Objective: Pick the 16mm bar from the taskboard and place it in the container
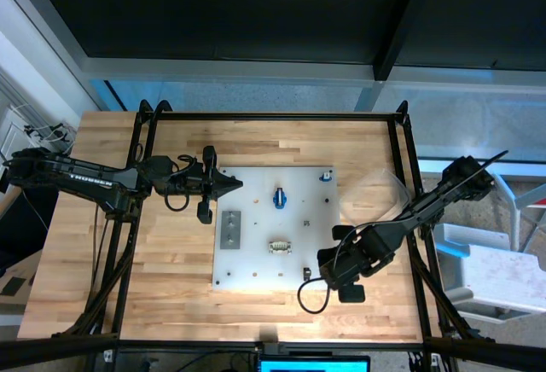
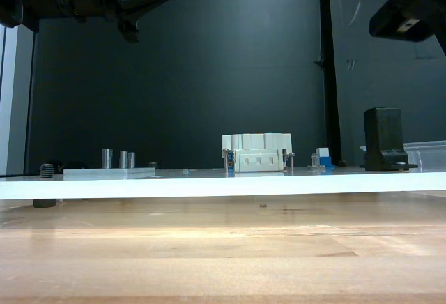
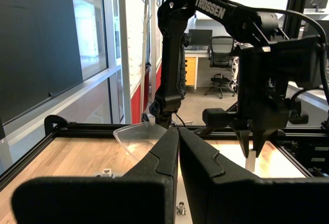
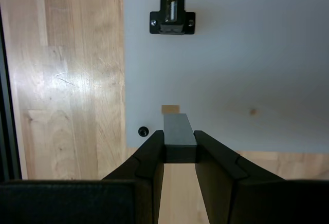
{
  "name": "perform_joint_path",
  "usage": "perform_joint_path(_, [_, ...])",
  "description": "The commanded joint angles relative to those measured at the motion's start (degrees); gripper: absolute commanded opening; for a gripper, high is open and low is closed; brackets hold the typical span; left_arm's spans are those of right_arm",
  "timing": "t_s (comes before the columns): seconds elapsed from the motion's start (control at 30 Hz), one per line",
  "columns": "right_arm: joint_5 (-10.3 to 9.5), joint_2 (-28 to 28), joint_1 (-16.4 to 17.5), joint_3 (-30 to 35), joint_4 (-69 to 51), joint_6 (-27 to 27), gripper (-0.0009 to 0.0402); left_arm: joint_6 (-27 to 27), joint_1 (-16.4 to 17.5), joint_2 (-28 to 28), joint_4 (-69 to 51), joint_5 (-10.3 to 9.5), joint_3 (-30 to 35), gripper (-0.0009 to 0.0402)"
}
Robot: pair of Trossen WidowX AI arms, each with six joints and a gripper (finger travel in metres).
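Nearest to the worktop's [image 1: 171, 261] front edge, the right gripper [image 4: 180, 144] hangs above the near right corner of the taskboard [image 1: 260, 210], its fingers clamped on the 16mm bar [image 4: 178, 127]. The bar is a short grey piece held between the fingertips, well clear of the plate. Directly beyond the bar lies a small square opening [image 4: 170, 109] in the white plate, and a corner screw [image 4: 143, 131] sits just beside the left finger. Farther in, a black blocky piece [image 2: 383, 139] stands upright on the board, then a white connector [image 1: 279, 246] near the plate's middle. A grey metal block [image 1: 230, 229] lies toward its left side and a blue knob [image 1: 280, 197] stands beyond the connector. The container [image 1: 386, 191], a clear tub, rests on the wood just beside the board's far right edge, apart from the bar. Farthest back, the left gripper [image 1: 235, 184] hovers high over the board's far left corner, pointing inward, with its fingers pressed together and holding nothing.
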Motion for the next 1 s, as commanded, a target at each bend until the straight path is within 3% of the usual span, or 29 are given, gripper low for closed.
perform_joint_path(0.03, [-0.02,-1.53,-0.46,0.04,-0.85,-0.09,0.0029,0.02,0.0,0.02,0.02,0.0,0.02,0.0])
perform_joint_path(0.37, [-0.04,-4.02,-2.89,-0.7,-2.8,-0.09,0.0029,0.02,0.02,0.0,0.02,0.0,0.02,0.0])
perform_joint_path(1.0, [-0.22,-18.47,-15.89,-12.2,-4.7,0.09,0.0029,0.02,0.0,0.02,0.02,0.0,0.02,0.0])
